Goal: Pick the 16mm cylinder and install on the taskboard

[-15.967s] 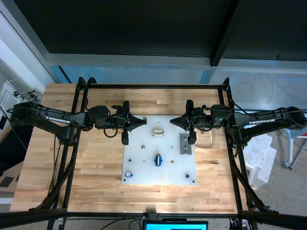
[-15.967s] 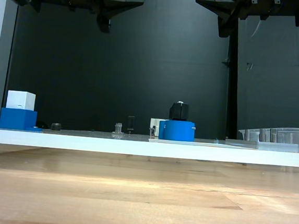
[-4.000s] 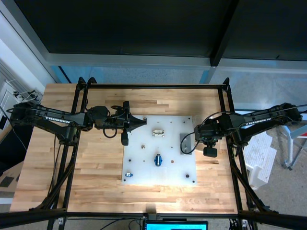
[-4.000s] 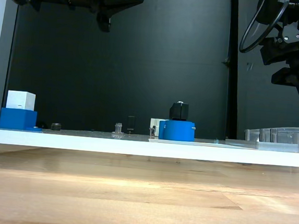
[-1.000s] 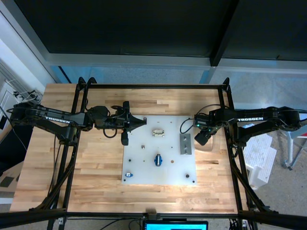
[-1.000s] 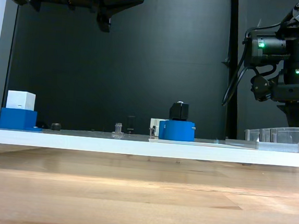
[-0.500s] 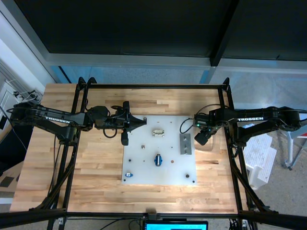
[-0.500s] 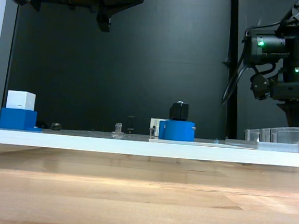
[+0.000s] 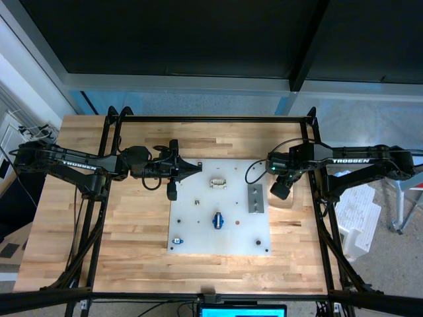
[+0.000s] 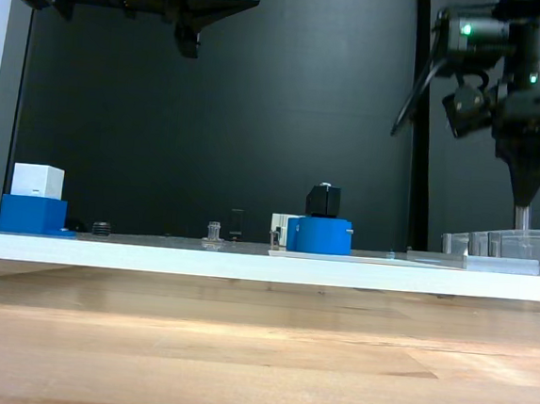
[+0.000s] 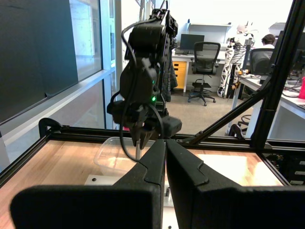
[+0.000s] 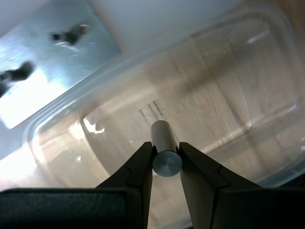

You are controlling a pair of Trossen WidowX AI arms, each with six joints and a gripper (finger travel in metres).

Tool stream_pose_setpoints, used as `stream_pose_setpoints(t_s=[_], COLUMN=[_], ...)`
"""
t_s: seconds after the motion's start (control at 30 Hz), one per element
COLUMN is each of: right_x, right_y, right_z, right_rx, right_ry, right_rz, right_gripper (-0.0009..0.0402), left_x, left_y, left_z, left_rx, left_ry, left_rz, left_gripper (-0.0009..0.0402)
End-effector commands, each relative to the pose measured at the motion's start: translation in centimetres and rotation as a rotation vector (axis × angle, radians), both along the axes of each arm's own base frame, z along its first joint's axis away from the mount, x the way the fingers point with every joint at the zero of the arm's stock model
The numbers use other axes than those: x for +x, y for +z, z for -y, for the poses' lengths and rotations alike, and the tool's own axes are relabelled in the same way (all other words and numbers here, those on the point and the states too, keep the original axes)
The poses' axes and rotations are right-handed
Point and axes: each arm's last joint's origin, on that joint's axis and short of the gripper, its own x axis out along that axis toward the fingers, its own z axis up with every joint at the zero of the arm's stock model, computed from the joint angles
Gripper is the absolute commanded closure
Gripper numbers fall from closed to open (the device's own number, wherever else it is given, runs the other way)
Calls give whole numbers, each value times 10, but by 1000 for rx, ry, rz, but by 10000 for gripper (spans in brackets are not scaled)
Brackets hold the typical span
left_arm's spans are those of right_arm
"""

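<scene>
Wooden tabletop (image 9: 132,251). My right end effector (image 12: 165,150), clamped on the 16mm cylinder (image 12: 166,163), has risen from the tray (image 12: 45,121) beside the taskboard (image 9: 198,228): pick done, install next. Left end effector (image 11: 165,145), closed and empty, hovers at the taskboard's far-left corner.

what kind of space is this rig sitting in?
Likely a robotics lab in an office: office chairs and a monitor behind a wooden table. Left hand, shut, hangs over the far left of the taskboard; right hand grips a metal cylinder over a clear tray.

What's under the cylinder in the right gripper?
A clear tray, wood showing through; the right gripper, holding the cylinder, covers part. Left gripper hangs shut by the taskboard's far-left corner.
</scene>
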Motion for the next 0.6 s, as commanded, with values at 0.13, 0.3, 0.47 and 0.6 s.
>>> stream_pose_setpoints(t_s=[0.13,0.3,0.47,0.6], right_x=[4,7,10,16], right_y=[23,32,33,31], right_z=[-12,-20,-23,-27], right_rx=[17,13,14,17], right_ry=[126,160,171,189], right_rz=[28,57,55,39], right_gripper=[386,386,386,386], left_x=[0,0,0,0], left_y=[0,0,0,0], left_z=[0,0,0,0], left_rx=[0,0,0,0], left_ry=[0,0,0,0], left_rz=[0,0,0,0], left_gripper=[392,392,392,392])
